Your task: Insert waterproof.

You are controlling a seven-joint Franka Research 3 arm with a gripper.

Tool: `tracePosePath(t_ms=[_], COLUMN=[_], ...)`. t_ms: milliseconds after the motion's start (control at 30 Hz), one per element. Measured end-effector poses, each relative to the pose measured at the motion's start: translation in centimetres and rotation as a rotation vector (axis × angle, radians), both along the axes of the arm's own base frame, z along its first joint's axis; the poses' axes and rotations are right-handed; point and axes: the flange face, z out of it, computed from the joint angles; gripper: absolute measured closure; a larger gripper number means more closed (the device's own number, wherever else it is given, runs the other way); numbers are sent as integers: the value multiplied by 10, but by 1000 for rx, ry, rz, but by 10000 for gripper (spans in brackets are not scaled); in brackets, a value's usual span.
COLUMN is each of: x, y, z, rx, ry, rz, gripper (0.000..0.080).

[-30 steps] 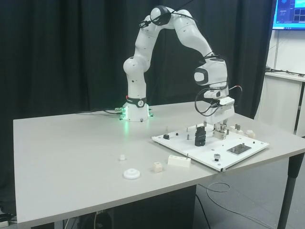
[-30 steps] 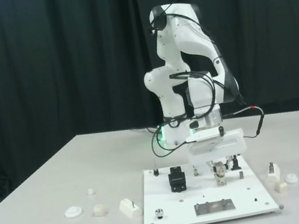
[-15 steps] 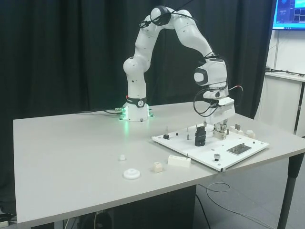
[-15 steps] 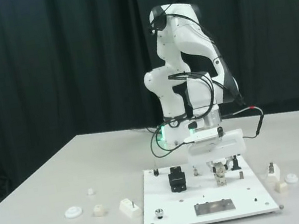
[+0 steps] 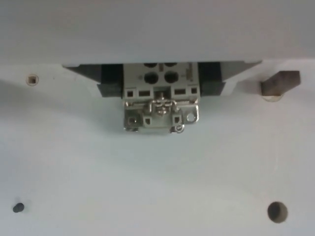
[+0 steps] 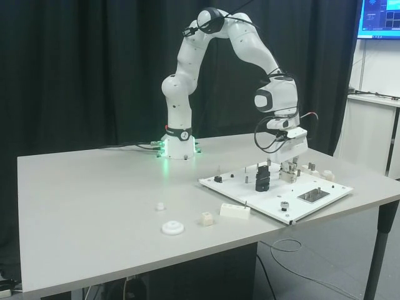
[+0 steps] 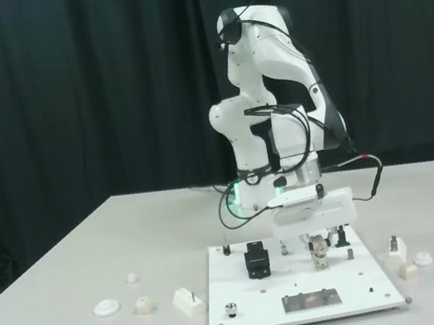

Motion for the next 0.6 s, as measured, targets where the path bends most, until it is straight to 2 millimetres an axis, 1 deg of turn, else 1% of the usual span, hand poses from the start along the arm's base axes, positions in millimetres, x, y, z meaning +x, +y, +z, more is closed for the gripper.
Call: tracePosePath(t_ms=[100,600], x=[-1,0], y=[2,0], z=[0,0], rx=[1,-6], ry=[-1,-5], rz=[7,37], gripper=[481,481])
